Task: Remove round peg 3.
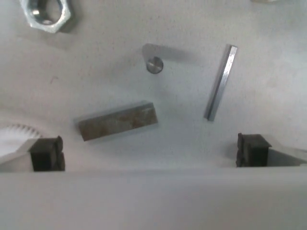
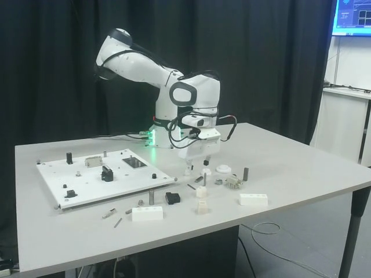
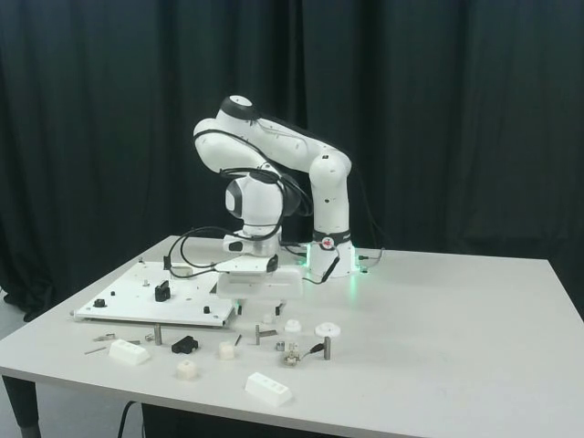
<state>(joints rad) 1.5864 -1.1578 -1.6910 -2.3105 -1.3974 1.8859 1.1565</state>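
Note:
My gripper [image 1: 148,152] is open with nothing between its black fingertips [image 1: 46,154]. It hovers low over loose parts on the grey table, just off the corner of the white board [image 2: 93,179]. In the wrist view a short round grey peg [image 1: 154,64] stands on end on the table, apart from the fingers. Beside it lie a flat rectangular metal block [image 1: 117,121] and a thin square metal bar [image 1: 220,82]. From the room views the gripper [image 2: 197,169] [image 3: 258,315] hangs from the white arm [image 3: 274,173].
A metal hex nut [image 1: 46,13] and the toothed edge of a white gear [image 1: 17,130] lie near the fingers. White blocks [image 2: 253,199] [image 2: 147,214], upright pegs [image 2: 149,197] [image 2: 246,173] and a black part [image 2: 172,198] are scattered toward the table's front edge.

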